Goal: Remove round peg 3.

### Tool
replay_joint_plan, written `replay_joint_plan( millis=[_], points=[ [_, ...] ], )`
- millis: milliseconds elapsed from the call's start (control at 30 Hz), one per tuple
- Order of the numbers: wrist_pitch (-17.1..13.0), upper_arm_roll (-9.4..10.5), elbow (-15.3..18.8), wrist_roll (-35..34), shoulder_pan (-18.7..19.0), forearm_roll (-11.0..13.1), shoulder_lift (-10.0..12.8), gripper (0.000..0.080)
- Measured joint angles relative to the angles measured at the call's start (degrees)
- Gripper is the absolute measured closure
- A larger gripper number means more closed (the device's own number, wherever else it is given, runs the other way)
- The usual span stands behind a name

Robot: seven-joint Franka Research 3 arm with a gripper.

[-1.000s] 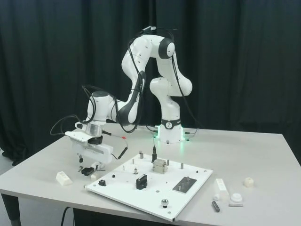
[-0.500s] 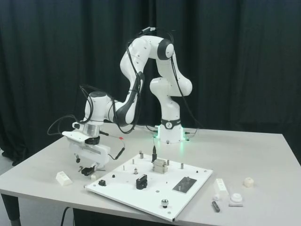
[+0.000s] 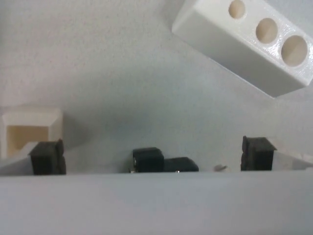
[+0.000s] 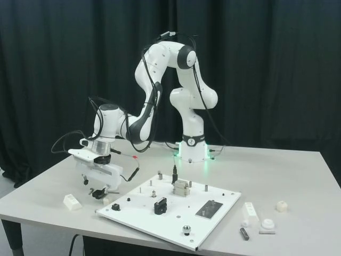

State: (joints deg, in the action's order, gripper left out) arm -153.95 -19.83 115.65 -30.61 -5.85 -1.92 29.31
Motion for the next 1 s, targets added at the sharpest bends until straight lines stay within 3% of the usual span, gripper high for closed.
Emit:
replay_joint_plan(
  millis=[367,1000],
  points=[
    [0.0,0.0,-0.56,1.9,-0.36,1.72,0.37,0.0003],
    [0.07,0.06,-0.85,2.76,-0.71,2.24,0.38,0.0003]
  ],
)
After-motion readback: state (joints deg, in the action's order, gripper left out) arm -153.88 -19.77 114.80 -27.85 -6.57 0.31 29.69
